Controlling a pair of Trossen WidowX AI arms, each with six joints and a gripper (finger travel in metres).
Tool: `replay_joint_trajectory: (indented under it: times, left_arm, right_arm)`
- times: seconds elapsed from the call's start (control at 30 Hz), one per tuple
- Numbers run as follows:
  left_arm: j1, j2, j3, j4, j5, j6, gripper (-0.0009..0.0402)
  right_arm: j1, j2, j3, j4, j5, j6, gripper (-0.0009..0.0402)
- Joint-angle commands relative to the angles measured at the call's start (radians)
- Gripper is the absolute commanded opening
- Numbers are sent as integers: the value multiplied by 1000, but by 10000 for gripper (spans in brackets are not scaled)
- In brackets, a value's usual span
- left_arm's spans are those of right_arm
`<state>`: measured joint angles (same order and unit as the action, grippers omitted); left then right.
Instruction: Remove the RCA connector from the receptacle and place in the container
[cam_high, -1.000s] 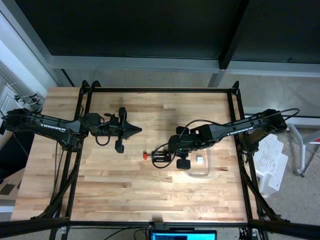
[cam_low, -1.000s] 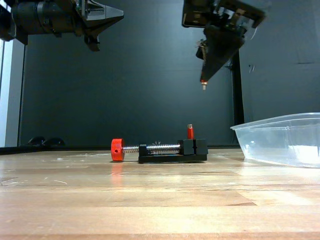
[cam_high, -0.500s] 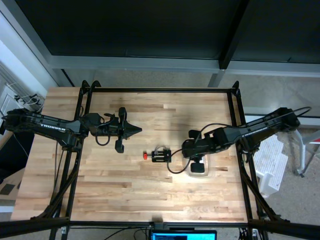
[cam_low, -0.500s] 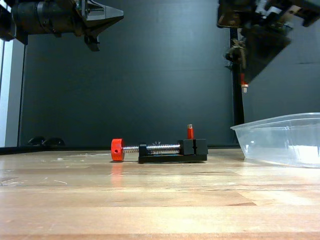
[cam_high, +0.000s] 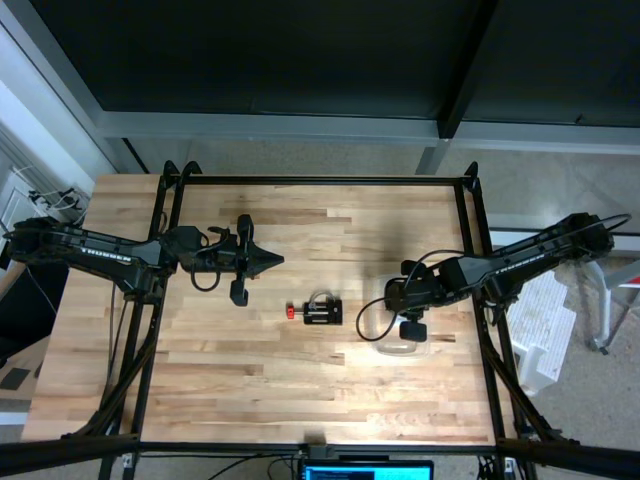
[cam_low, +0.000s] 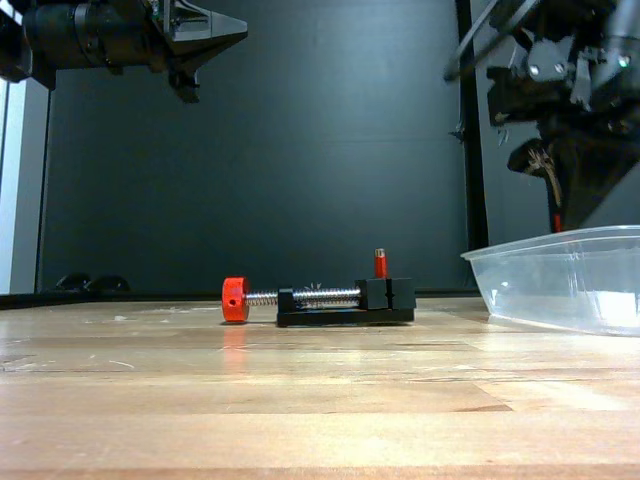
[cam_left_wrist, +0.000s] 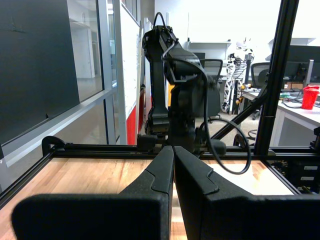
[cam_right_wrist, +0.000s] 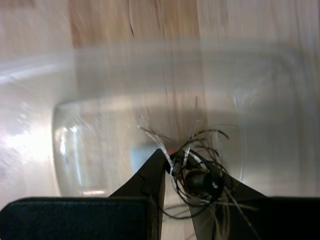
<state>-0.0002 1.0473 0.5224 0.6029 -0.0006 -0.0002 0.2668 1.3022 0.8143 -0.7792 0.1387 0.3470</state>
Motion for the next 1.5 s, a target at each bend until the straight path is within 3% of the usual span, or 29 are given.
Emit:
replay_joint_trajectory:
  times: [0.03, 0.2, 0.63, 0.83, 1.2, 1.5]
  left_arm:
    - [0, 0, 0, 0, 0, 0, 0]
    - [0, 0, 0, 0, 0, 0, 0]
    - [0, 0, 0, 0, 0, 0, 0]
    - [0, 0, 0, 0, 0, 0, 0]
    - [0, 0, 0, 0, 0, 0, 0]
    - [0, 0, 0, 0, 0, 0, 0]
  right_arm:
    - [0, 1, -22, -4, 1, 15, 4]
    - [1, 1, -44, -16, 1, 23, 21]
    - [2, 1, -36, -33, 26, 40, 138]
    - [2, 1, 8, -42, 26, 40, 156]
    - [1, 1, 153, -123, 23, 37, 112]
    - [-97, 1, 301, -121, -9, -79, 2]
